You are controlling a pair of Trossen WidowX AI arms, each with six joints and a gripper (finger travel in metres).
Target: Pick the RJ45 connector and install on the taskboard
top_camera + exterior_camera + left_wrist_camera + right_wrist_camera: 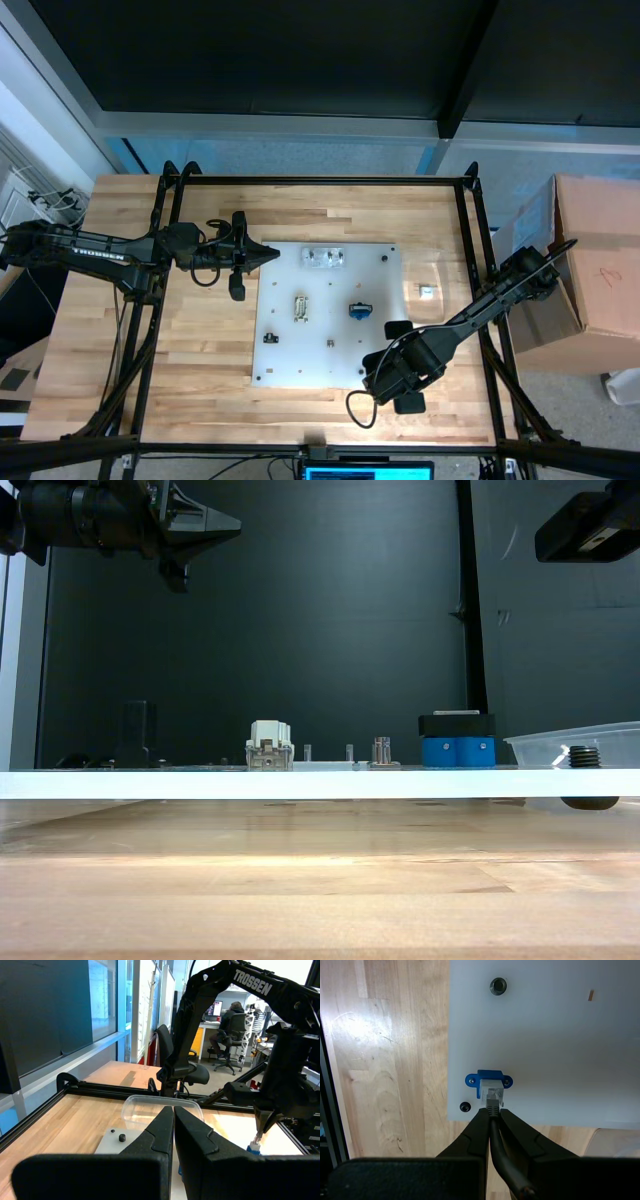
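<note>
My right gripper (491, 1110) is shut on the black cable just behind the RJ45 connector (493, 1095). The clear plug points down at the blue seat (482, 1080) on the white board and lines up with it. In the left wrist view the right gripper (260, 1130) hangs with the connector (257, 1139) right over the blue seat (254, 1149); I cannot tell whether they touch. The seat (360, 311) lies right of the board's middle, and the right arm (470, 310) reaches in above it. My left gripper (270, 256) hovers high over the board's left edge, shut and holding nothing.
The white board (300, 350) also carries a grey connector block (299, 307) and small posts (381, 750). A clear tray (580, 745) sits off the board's right side. A black frame (320, 180) rings the table. A cardboard box (600, 270) stands at far right.
</note>
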